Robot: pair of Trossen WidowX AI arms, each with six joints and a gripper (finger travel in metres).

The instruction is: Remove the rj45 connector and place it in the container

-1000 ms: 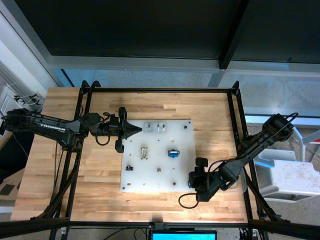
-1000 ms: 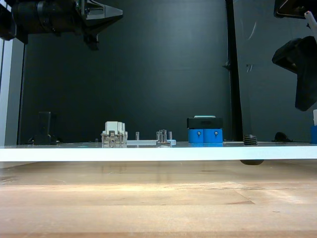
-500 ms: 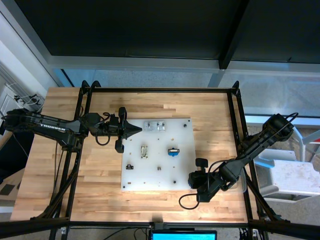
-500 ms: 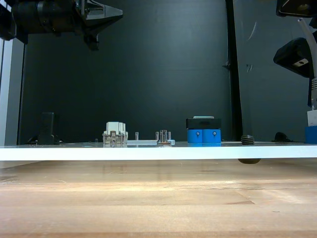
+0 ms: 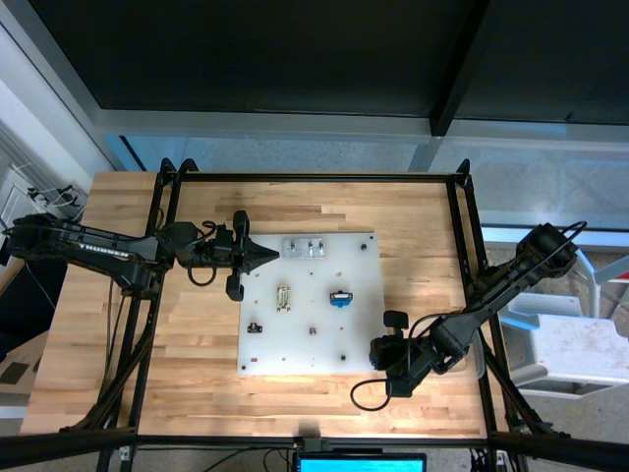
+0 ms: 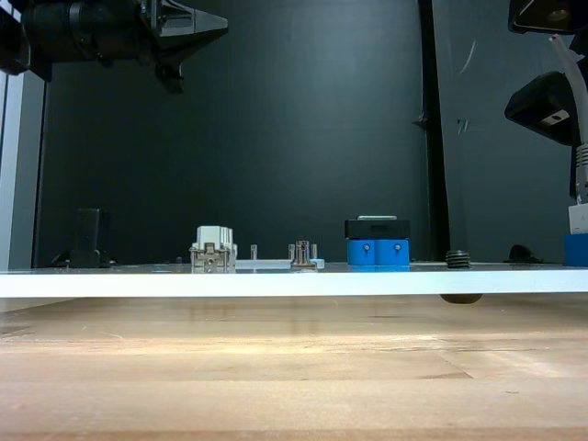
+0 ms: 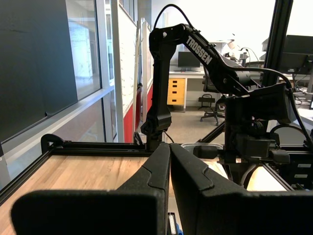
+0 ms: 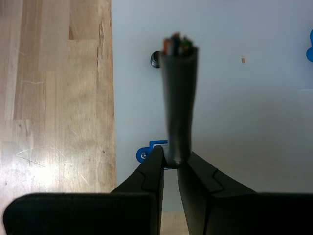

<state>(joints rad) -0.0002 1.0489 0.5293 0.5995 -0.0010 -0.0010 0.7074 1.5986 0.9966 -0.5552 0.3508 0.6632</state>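
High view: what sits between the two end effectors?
High view: a blue-based module on the white board. Left end effector hovers at its far-left edge; right end effector clamps the rj45 cable at its near-right corner.

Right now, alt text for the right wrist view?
The right gripper is shut on a grey cable whose cut end shows coloured wires, over a blue mount at the edge of the white board. The left gripper, outside this view, hangs shut above the board's far left corner.

You see the same white board (image 5: 285, 339) from high above and, level, from the tabletop's (image 6: 276, 367) near edge; wrist cameras look closely along left tool (image 7: 169, 147) and right tool (image 8: 174, 155).
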